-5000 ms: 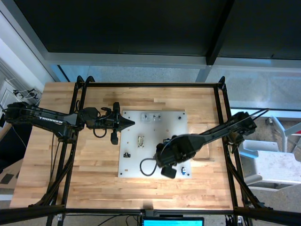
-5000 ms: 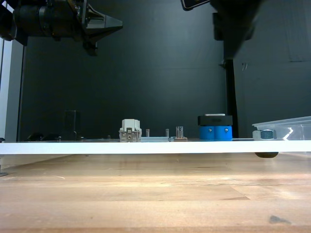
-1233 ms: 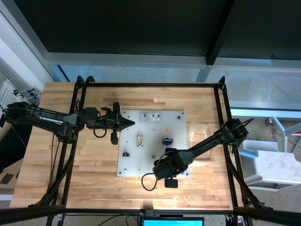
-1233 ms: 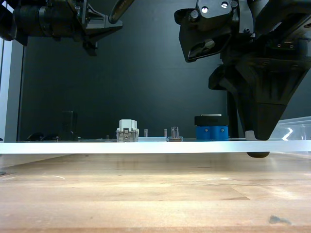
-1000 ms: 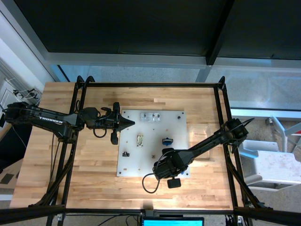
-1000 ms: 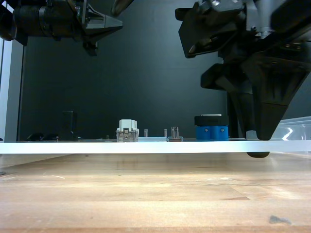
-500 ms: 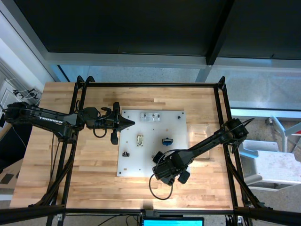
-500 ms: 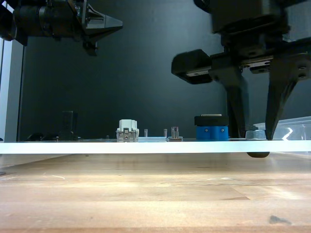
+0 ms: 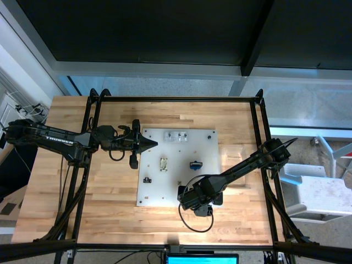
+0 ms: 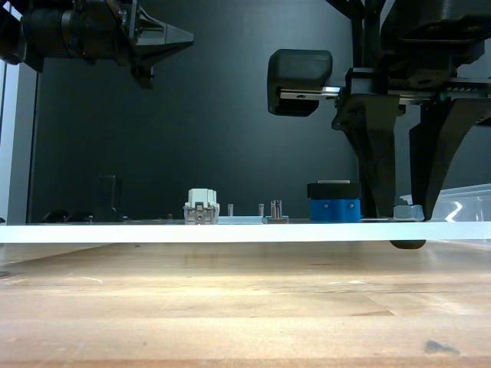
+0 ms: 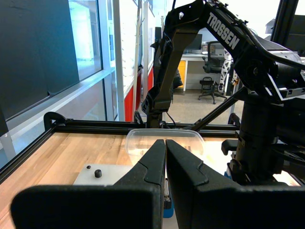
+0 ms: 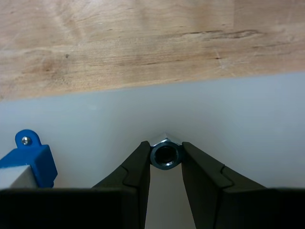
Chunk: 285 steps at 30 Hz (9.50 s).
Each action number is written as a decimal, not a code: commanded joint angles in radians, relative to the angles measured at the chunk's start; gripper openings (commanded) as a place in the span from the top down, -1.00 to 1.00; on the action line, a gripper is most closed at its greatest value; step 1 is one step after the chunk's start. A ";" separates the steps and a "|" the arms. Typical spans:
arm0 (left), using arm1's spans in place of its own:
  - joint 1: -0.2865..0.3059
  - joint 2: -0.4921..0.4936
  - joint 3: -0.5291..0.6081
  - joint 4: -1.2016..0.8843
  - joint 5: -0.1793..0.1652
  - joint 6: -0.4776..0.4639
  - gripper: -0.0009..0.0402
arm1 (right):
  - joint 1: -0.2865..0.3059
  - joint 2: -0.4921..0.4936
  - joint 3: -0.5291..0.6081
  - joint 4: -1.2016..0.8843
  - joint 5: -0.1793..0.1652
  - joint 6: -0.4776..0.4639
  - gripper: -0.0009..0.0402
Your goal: Unfasten the M12 fastener and place in the container
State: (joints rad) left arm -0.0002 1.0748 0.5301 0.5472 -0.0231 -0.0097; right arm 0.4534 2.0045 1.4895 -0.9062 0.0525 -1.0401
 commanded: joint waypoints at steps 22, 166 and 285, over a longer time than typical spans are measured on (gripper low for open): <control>0.000 0.000 0.000 0.000 0.000 0.000 0.96 | 0.000 0.000 0.001 0.003 -0.002 0.000 0.19; 0.000 0.000 0.000 0.000 0.000 0.000 0.96 | 0.023 -0.085 -0.025 -0.065 -0.021 1.643 0.96; 0.000 0.000 0.000 -0.003 0.000 0.000 0.96 | 0.018 -0.065 0.016 -0.033 -0.116 1.553 0.96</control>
State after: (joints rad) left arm -0.0002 1.0748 0.5301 0.5446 -0.0235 -0.0093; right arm 0.4713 1.9308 1.5078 -0.9417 -0.0605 0.5354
